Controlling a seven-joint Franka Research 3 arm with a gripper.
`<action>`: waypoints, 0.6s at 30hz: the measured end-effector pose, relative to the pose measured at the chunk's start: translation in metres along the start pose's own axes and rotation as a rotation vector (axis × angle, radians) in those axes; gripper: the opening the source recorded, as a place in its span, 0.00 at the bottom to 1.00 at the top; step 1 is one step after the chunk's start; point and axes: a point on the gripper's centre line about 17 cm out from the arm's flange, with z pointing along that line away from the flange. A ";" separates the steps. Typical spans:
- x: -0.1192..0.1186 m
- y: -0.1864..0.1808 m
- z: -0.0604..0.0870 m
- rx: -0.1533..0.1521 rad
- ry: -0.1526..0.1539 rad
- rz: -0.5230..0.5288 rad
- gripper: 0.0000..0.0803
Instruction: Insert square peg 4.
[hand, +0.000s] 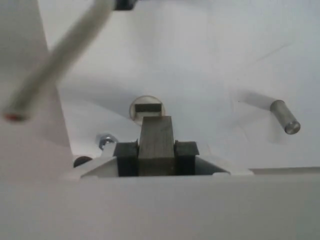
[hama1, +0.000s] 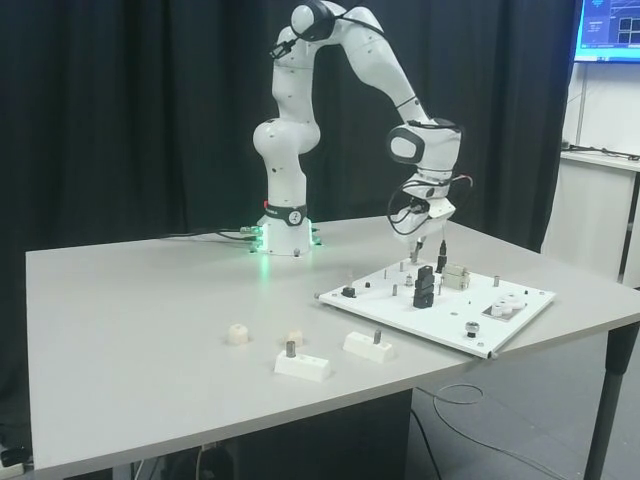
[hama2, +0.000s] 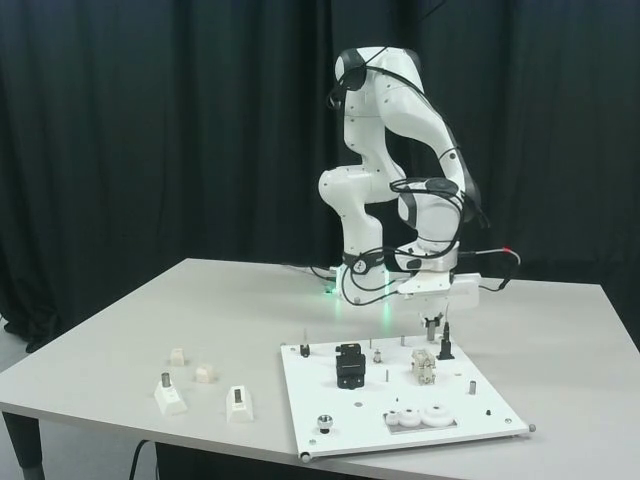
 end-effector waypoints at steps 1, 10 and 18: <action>0.000 0.001 0.001 -0.001 -0.002 0.001 0.19; -0.001 0.005 0.006 -0.011 -0.008 -0.006 0.19; -0.001 0.005 0.006 -0.011 -0.008 -0.008 0.19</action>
